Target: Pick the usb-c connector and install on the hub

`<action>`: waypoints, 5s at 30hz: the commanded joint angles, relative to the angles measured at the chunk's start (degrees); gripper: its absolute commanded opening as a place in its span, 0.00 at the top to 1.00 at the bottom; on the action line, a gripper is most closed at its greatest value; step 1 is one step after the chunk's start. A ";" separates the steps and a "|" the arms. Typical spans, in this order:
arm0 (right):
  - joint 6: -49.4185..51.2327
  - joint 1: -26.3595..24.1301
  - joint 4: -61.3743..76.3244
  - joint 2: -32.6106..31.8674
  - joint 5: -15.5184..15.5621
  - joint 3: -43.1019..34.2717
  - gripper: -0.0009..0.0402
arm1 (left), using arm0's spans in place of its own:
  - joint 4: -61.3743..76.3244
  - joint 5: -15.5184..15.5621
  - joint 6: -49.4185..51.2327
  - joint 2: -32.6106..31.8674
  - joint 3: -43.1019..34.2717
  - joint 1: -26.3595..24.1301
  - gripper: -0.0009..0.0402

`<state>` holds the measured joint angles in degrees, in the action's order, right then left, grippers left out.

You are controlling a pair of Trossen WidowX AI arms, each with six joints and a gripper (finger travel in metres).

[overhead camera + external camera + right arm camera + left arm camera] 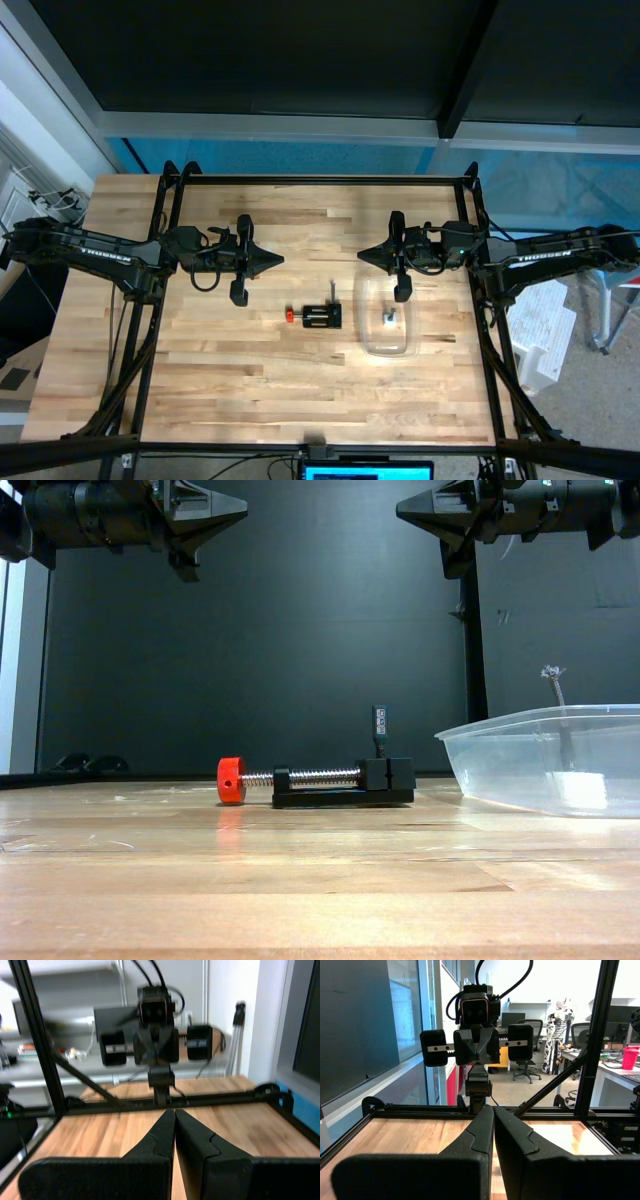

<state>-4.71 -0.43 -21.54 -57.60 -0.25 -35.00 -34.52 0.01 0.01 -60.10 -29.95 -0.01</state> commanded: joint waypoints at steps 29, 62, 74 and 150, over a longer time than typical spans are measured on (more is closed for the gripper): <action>-4.90 10.93 65.02 -0.13 -3.67 -19.98 0.98 | 0.00 0.00 0.00 -0.02 0.00 0.00 0.98; -12.07 14.97 78.05 -13.31 -3.19 -20.00 0.76 | 0.00 0.00 0.00 -0.02 0.00 0.02 0.98; -15.72 15.61 75.63 -18.88 -3.23 -20.00 0.55 | 0.00 0.00 0.00 -0.02 0.00 0.02 0.98; -15.80 16.61 65.66 -30.69 -4.48 -17.59 0.84 | 0.00 0.02 0.00 -0.02 0.00 0.02 0.98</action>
<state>-20.49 16.16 44.10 -88.27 -4.73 -52.58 -34.50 0.03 0.03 -60.10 -29.95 -0.01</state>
